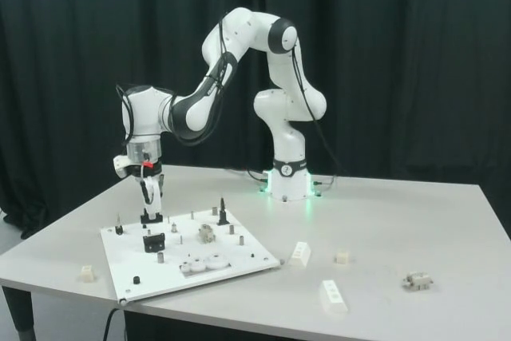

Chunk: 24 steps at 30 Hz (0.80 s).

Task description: Insert D-SUB.

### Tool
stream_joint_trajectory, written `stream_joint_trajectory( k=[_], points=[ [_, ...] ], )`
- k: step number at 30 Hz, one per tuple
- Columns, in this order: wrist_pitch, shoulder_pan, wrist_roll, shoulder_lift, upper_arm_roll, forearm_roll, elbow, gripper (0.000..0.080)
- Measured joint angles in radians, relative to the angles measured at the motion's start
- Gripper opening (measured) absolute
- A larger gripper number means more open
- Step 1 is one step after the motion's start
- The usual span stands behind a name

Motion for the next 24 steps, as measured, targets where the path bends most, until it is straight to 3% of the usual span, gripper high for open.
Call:
stream_joint_trajectory(
  k=[24],
  points=[
    [0.0,0.001,-0.038,0.061,0.003,0.046,0.033,0.0153]
  ],
)
